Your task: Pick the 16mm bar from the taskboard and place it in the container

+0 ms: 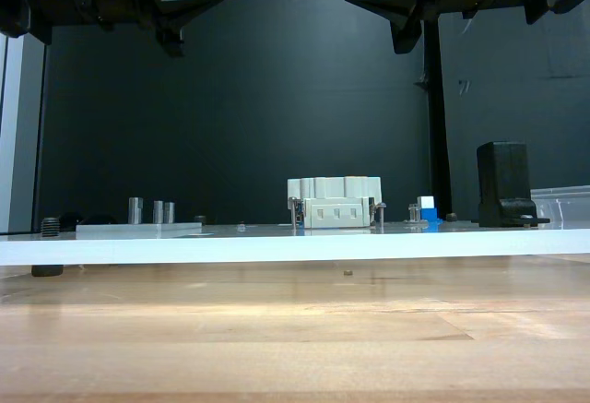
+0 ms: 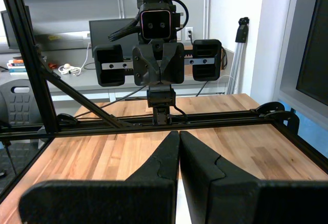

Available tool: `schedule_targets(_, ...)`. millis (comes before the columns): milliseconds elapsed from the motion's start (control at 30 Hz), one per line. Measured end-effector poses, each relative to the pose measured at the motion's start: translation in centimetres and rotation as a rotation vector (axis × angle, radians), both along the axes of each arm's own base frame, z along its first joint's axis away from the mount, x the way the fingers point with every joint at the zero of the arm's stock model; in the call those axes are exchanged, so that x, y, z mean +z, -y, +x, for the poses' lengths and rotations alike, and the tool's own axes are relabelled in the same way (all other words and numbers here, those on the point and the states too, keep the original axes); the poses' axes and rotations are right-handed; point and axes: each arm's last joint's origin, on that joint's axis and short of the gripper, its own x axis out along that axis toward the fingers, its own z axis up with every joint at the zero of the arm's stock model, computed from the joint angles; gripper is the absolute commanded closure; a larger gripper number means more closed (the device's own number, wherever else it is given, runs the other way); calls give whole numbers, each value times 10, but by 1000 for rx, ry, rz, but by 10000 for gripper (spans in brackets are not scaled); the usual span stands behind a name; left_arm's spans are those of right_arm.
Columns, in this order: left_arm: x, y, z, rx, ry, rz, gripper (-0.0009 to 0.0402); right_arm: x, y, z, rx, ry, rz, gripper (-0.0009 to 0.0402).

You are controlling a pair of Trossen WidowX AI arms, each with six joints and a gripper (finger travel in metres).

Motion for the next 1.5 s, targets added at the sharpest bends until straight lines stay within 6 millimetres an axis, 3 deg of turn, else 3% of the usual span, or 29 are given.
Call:
schedule_targets(533, 0, 0, 0, 1, 0, 0, 393, -4, 0, 0, 0, -43, 5, 393)
schedule_targets(1500, 0, 0, 0, 1, 0, 0, 393, 8, 0, -10, -2, -588, -14, 393)
